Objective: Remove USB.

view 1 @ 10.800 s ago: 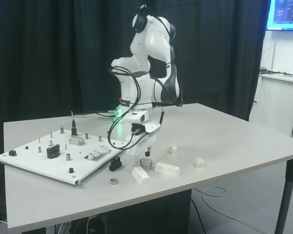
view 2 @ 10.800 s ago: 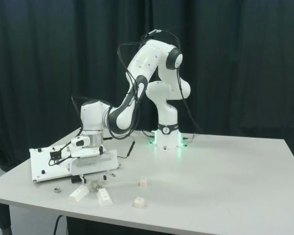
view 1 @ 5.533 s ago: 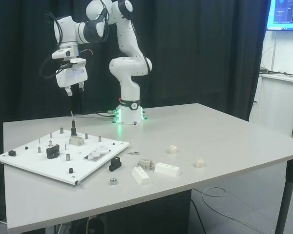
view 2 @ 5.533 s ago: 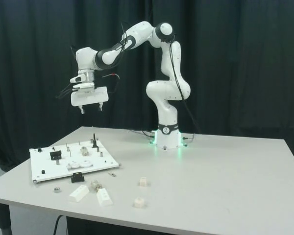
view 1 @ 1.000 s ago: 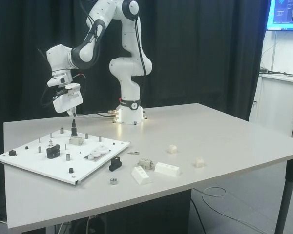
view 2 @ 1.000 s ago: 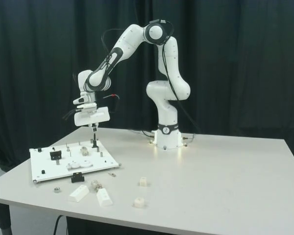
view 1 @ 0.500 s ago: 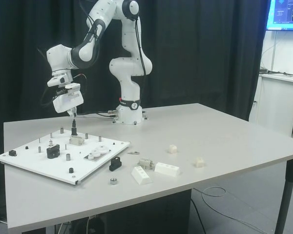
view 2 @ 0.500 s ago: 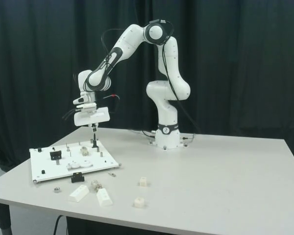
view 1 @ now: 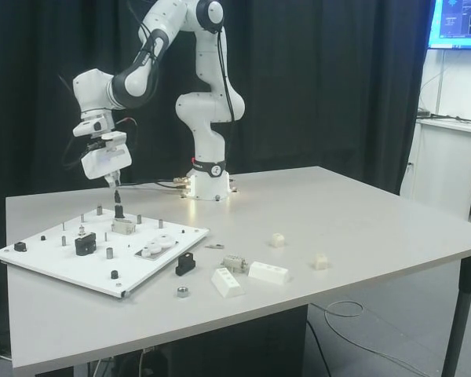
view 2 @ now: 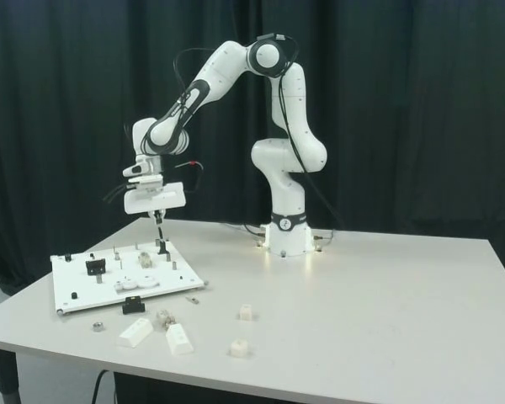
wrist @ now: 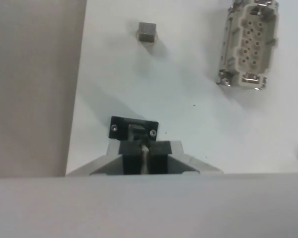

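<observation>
My gripper (view 1: 114, 182) hangs over the back part of the white board (view 1: 94, 253), shut on the small black USB plug (view 1: 116, 192). The plug is lifted a little above its black socket (view 1: 118, 210), with a gap between them. In the second room view the gripper (view 2: 158, 214) holds the plug (view 2: 159, 221) over the socket (view 2: 161, 246). In the wrist view the black fingertips (wrist: 131, 157) pinch the plug's thin end (wrist: 145, 150), and the gripper (wrist: 145, 158) sits straight over the black socket (wrist: 134, 130), whose slot shows.
The board also carries a multi-pin connector (wrist: 248, 44), a grey peg (wrist: 148, 31), white gears (view 1: 155, 247) and a black block (view 1: 85, 246). Loose on the table near the board lie white blocks (view 1: 228, 282), a black part (view 1: 186, 263) and a nut (view 1: 183, 291).
The gripper has risen a little and drifted left with the USB plug, which was seated in the socket half a second ago and now hangs above it.
</observation>
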You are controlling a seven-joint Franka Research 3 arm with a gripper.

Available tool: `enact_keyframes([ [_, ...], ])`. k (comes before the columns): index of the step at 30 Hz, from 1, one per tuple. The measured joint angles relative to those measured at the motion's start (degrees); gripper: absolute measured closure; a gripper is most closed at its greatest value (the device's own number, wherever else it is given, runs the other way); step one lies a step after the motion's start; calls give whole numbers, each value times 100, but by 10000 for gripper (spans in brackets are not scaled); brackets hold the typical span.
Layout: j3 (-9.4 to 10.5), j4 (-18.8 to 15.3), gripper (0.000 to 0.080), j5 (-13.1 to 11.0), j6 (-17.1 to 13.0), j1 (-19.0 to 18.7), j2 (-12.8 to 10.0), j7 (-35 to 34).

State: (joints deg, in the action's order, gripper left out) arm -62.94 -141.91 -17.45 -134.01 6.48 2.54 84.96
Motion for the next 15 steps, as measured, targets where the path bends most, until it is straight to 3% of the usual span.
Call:
enact_keyframes([
  [15, -12, 364, 778, 74, 679, 53, 206, -6],
])
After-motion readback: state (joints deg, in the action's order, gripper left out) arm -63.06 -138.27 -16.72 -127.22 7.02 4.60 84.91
